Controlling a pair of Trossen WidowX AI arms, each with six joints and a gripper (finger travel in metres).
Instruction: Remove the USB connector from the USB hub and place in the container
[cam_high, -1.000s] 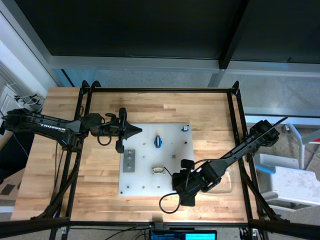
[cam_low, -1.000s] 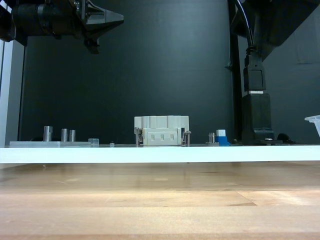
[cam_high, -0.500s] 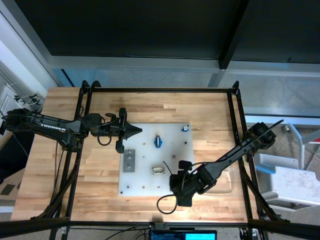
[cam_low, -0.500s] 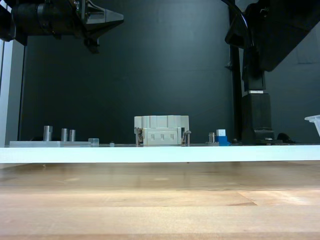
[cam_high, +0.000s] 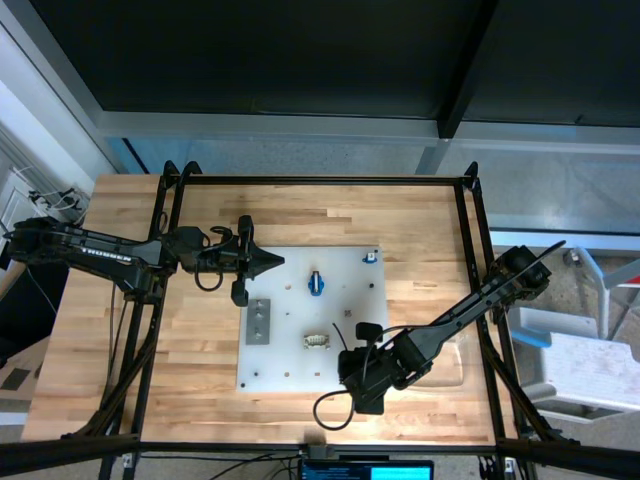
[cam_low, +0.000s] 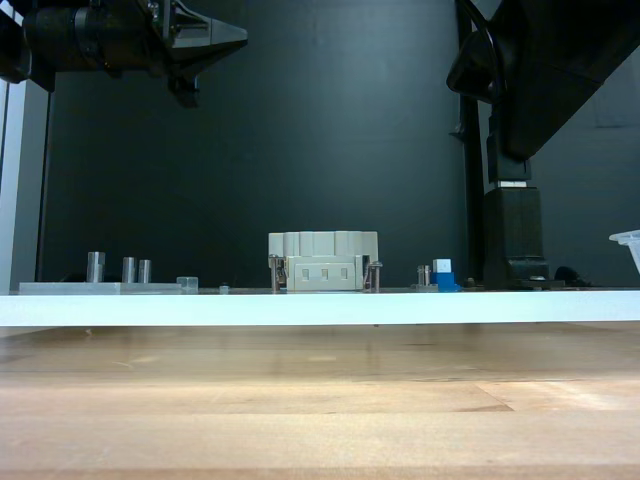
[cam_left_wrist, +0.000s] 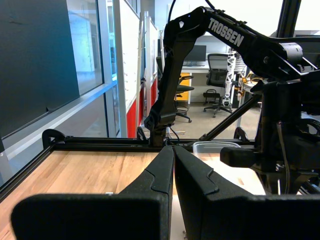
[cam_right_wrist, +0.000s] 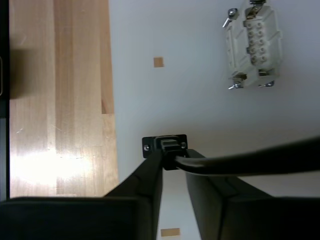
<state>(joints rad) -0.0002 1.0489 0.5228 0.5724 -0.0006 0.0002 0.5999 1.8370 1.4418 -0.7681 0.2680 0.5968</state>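
Observation:
The USB hub (cam_right_wrist: 150, 146) is a tiny black block on the white plate (cam_right_wrist: 200, 100). The USB connector (cam_right_wrist: 172, 159) is plugged into it, and its thin black cable runs off over one finger. My right gripper (cam_right_wrist: 174, 164) is low over the plate with its fingers close on either side of the plug, shut on it. In the low view the connector (cam_low: 510, 215) stands upright under the right gripper (cam_low: 515, 150). The clear container (cam_high: 455, 368) lies just right of the plate, partly under the right arm. My left gripper (cam_high: 272, 262) hangs shut above the plate's back left corner.
On the white plate (cam_high: 290, 365) are a silvery-beige oblong connector (cam_high: 317, 342), a blue piece (cam_high: 316, 283) and a grey metal block (cam_high: 259, 322). A black frame runs around the wooden table (cam_high: 130, 340).
The right gripper has shifted slightly left and come down around the upright connector, covering its top in the low view. The left arm has not moved.

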